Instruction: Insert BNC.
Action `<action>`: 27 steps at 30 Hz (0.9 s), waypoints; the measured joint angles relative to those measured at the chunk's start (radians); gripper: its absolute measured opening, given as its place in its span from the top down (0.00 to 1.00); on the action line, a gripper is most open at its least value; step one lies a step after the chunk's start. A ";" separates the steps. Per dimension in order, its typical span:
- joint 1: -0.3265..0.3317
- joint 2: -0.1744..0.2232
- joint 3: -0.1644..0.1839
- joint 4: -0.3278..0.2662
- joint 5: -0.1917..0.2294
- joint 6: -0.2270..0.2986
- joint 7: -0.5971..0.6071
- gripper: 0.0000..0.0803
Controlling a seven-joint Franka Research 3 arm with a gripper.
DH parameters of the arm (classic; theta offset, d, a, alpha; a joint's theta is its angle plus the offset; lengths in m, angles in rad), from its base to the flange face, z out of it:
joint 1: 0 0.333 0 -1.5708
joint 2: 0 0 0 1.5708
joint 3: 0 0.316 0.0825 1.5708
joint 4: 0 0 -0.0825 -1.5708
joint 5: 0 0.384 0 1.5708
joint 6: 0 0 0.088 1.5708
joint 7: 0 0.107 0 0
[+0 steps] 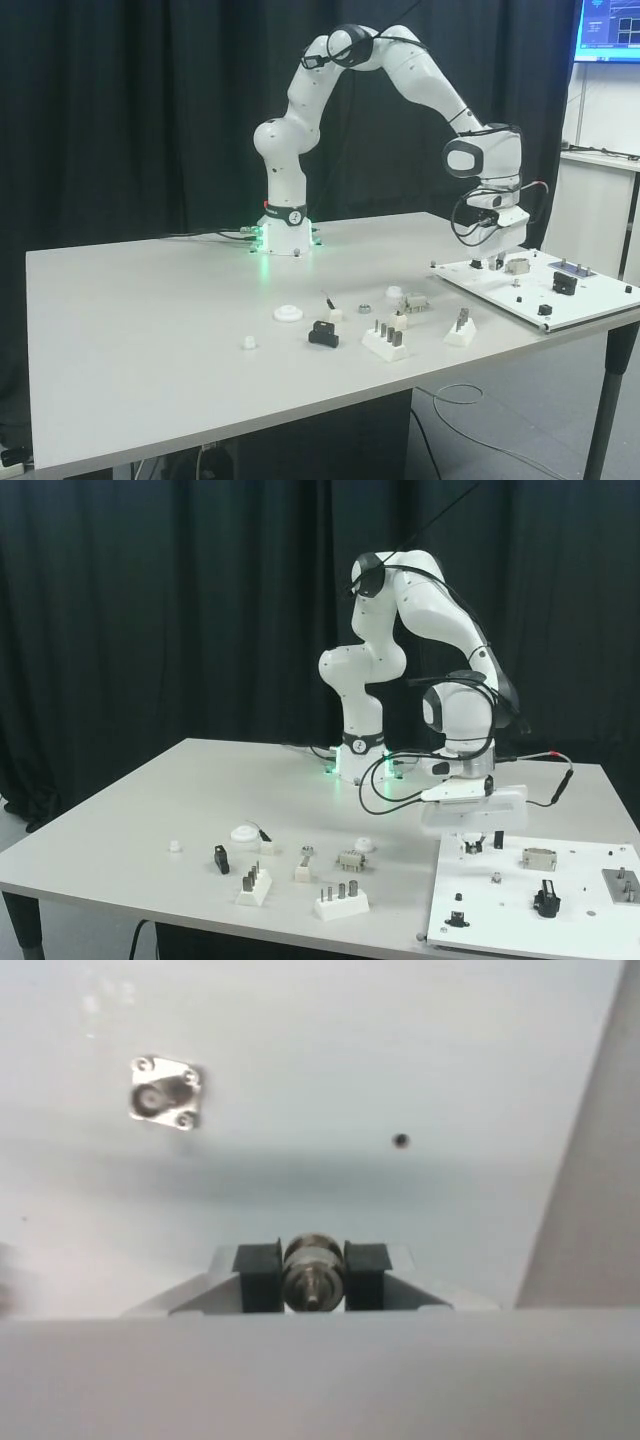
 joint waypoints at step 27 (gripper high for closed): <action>0.025 0.108 -0.002 0.186 -0.001 -0.115 0.034 0.84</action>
